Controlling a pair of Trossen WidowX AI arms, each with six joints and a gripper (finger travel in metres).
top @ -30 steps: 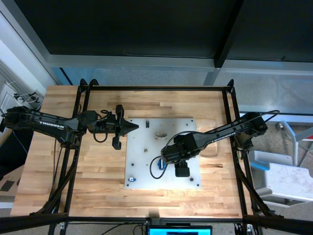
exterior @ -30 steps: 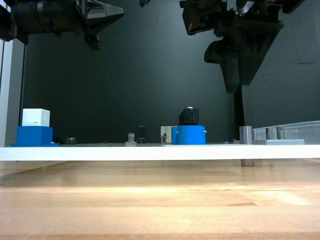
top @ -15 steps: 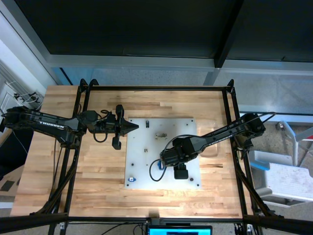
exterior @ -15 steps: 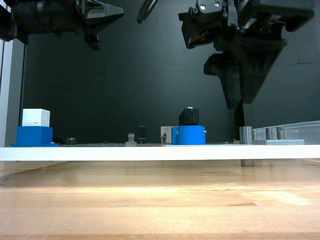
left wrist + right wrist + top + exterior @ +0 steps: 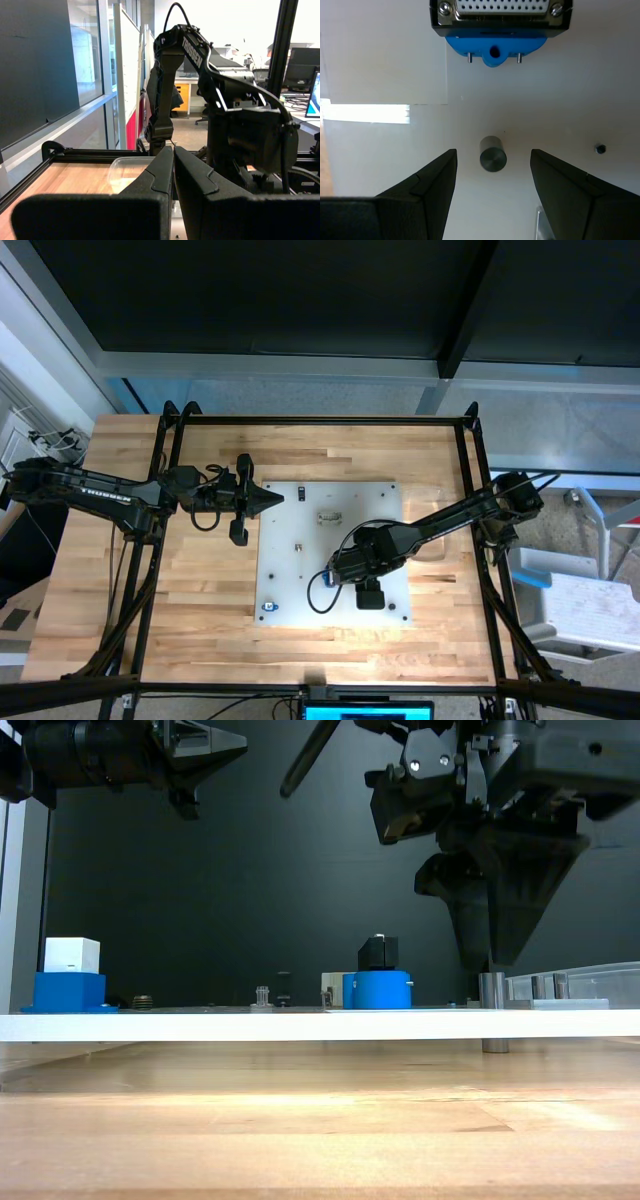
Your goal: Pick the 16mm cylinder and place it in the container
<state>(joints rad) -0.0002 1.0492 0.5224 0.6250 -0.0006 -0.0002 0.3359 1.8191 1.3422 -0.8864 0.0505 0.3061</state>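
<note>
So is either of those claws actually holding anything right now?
Nothing is held. The right gripper hangs open above the 16mm cylinder, fingers clear of it. The left gripper is shut and empty, raised beside the board.

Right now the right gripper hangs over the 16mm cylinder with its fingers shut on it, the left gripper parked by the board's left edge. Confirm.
Wrong on the fingers: the right wrist view shows them open, either side of the 16mm cylinder, not touching. The right gripper does hang over it; the left gripper is parked by the board's left edge.
</note>
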